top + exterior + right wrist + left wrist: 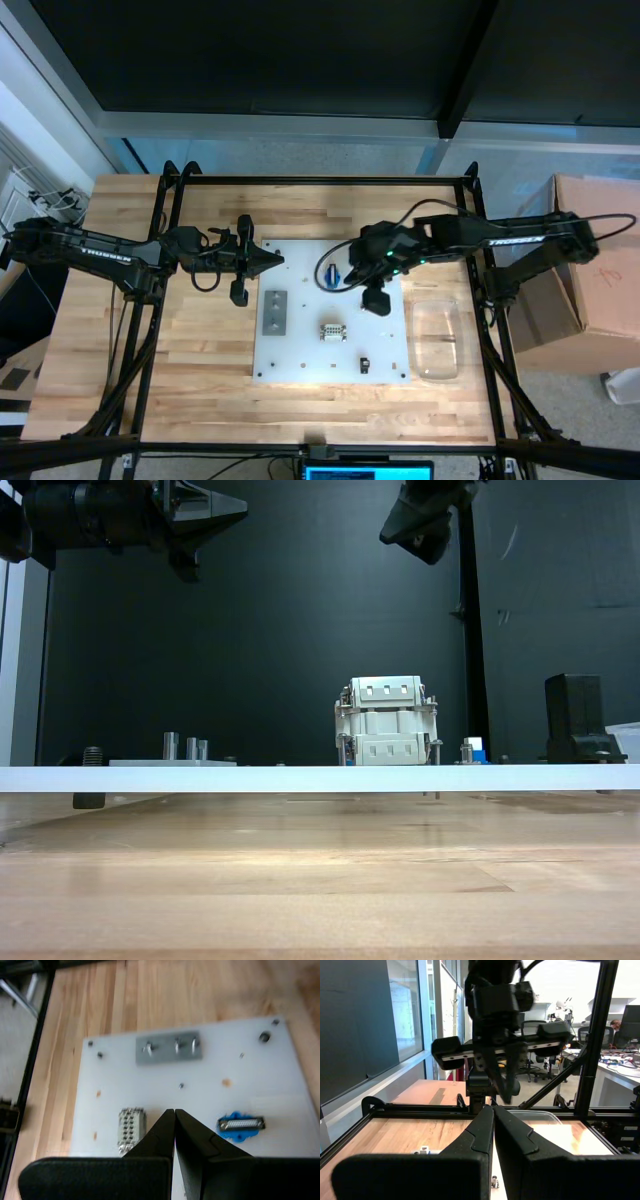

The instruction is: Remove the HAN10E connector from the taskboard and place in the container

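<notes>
We see the HAN10E connector (333, 331) seated upright on the white taskboard (300, 365), a little below the centre of the high view, with neither arm touching it. In the low view the connector (386, 723) stands in the middle of the frame, rising from the board's edge (250, 778). The left gripper (270, 260) hangs over the board's left border, centre-left in the high view and pointing toward the right. In the low view it (225, 515) sits high in the upper left. Its wrist camera shows its fingers (480, 1130) pressed together with nothing between them. The right gripper (376, 300) hovers over the board's upper right area, above and to the right of the connector in the high view, and in the low view it (425, 535) is well above it near the top edge. Its wrist camera shows its fingers (187, 1132) clenched on nothing, the connector (132, 1127) just beside their tips in that picture. The clear container (437, 340) lies on the wooden table (200, 400) just beside the board's right edge. On the board we also see a grey block with pins (274, 312), a blue connector (334, 274) and a small black part (366, 364).
</notes>
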You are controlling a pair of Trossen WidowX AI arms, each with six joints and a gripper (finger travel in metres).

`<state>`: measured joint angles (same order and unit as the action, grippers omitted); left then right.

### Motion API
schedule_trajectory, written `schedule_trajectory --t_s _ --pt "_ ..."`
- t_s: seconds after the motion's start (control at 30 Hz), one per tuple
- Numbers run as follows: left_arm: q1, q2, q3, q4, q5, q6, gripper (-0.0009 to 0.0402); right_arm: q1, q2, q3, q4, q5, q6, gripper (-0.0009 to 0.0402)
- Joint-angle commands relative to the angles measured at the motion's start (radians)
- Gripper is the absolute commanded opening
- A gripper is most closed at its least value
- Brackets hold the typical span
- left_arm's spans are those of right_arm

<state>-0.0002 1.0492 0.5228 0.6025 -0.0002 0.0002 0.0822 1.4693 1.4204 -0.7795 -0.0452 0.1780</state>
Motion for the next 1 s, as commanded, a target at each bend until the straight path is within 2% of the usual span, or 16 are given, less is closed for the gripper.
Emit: schedule_trajectory --t_s 0.03,0.33,0.53,0.73,1.0 --pt "0.0 0.0 0.0 0.0 0.0 0.0 0.0 0.027 0.085 0.109 -0.118 0.001 0.019 0.0" --pt "0.0 0.0 0.0 0.0 0.0 0.0 0.0 0.106 0.289 0.341 -0.299 0.002 0.079 0.0" --pt "0.0 0.0 0.0 0.0 0.0 0.0 0.0 0.148 0.398 0.471 -0.442 0.058 0.103 0.0018" --pt "0.0 0.0 0.0 0.0 0.0 0.0 0.0 0.159 0.499 0.582 -0.534 0.072 0.121 0.009" --pt "0.0 0.0 0.0 0.0 0.0 0.0 0.0 0.165 0.567 0.603 -0.539 0.072 0.122 0.0217"
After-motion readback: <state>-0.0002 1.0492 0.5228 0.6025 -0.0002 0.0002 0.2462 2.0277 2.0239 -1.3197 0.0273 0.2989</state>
